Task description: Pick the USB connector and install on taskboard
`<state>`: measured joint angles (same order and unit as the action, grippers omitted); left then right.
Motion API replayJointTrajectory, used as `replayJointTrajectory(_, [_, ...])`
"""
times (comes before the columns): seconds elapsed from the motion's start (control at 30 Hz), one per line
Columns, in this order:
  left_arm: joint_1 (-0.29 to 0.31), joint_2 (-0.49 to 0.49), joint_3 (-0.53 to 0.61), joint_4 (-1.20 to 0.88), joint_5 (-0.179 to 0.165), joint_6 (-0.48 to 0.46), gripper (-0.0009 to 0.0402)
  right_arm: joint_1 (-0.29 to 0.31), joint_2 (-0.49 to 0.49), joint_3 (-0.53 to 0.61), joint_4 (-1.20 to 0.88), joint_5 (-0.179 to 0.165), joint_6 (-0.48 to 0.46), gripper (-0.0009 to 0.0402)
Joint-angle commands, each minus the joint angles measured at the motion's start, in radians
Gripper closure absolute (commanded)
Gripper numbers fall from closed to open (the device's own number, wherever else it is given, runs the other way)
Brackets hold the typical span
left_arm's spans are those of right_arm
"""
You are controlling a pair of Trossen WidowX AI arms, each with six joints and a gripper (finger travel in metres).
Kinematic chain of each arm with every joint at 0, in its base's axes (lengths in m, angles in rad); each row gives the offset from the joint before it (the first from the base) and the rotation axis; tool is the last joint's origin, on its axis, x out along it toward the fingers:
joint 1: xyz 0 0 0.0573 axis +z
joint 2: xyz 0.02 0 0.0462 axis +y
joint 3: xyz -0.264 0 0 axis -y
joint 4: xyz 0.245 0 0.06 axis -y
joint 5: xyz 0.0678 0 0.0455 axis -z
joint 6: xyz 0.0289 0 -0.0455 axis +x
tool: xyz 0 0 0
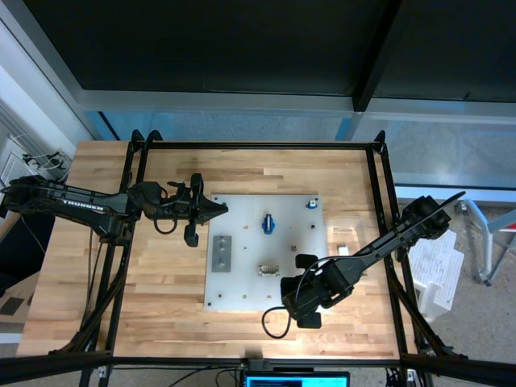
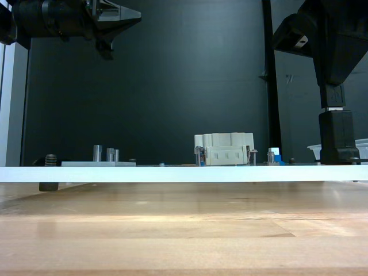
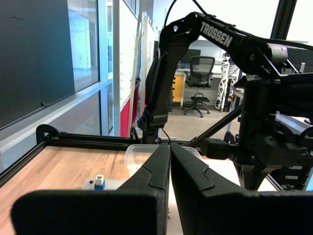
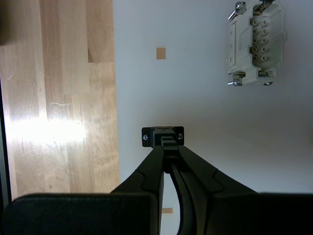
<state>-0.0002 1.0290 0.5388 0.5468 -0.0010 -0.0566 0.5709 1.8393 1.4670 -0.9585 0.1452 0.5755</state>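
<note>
Right wrist view shows the right gripper [image 4: 167, 147] clenched on the USB connector [image 4: 167, 141], its two fingers pinching the tiny black plug right at their tips. The plug sits directly under the gripper on the taskboard [image 4: 220, 137], against a small black flanged fitting [image 4: 163, 133] with a screw at each end; whether it is fully seated cannot be told. This spot lies just inside the board's edge, with the wooden table [image 4: 73, 98] close beside the gripper. A beige multi-pin connector [image 4: 256, 43] stands on the board well beyond the fingertips and off to one side. From the high view, the right gripper [image 1: 300, 306] points down at the board's near edge. The left gripper [image 1: 219, 209] hangs high above the board's far corner, well apart from the plug, its fingers [image 3: 156, 166] pressed together on nothing.
</note>
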Motion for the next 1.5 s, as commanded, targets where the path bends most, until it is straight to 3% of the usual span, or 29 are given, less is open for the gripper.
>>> replayJointTrajectory(0.03, [0.0,0.0,0.0,0.0,0.0,0.0,0.0393,0.001,0.002,-0.002,-0.005,-0.007,0.001,0.0393])
replayJointTrajectory(0.77, [0.0,0.0,0.0,0.0,0.0,0.0,0.0393,0.001,-0.021,-0.002,0.0,-0.015,-0.001,0.039])
replayJointTrajectory(1.5, [0.0,0.0,0.0,0.0,0.0,0.0,0.0393,0.004,-0.061,0.031,-0.046,-0.006,0.002,0.0225])
